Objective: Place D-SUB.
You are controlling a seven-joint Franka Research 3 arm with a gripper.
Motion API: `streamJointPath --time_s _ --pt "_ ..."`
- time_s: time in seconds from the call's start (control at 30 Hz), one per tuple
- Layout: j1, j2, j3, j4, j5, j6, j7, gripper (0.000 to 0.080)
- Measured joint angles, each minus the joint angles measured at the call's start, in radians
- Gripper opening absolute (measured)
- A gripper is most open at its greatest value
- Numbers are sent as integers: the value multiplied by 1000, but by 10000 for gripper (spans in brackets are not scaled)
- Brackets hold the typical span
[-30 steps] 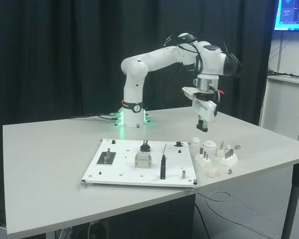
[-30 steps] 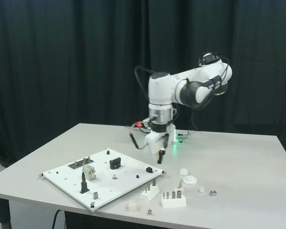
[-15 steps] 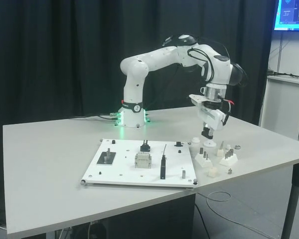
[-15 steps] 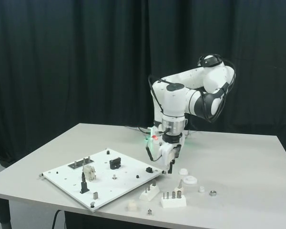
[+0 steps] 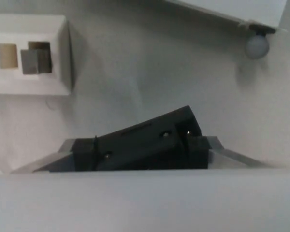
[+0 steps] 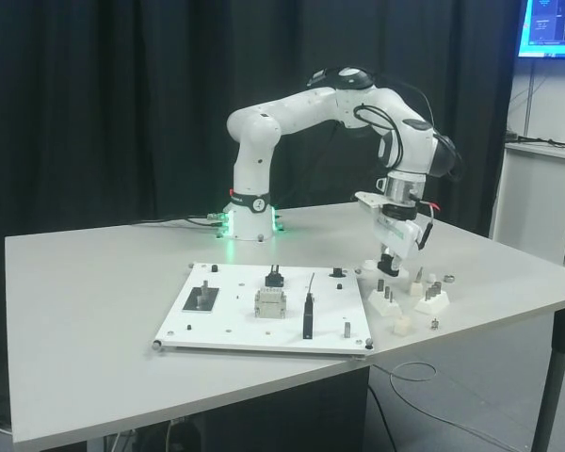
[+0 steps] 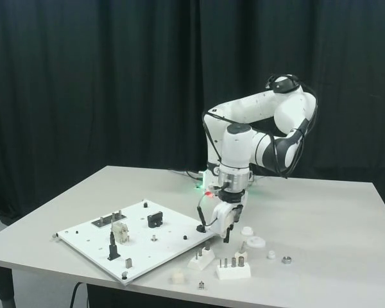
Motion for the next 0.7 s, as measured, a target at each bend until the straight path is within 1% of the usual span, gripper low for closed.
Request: streamJointPath --time_s 0.23,0.7 --pt "0 0 21 -3 24 18 -7 387" --pt "6 -9 46 -8 42 18 -13 387"
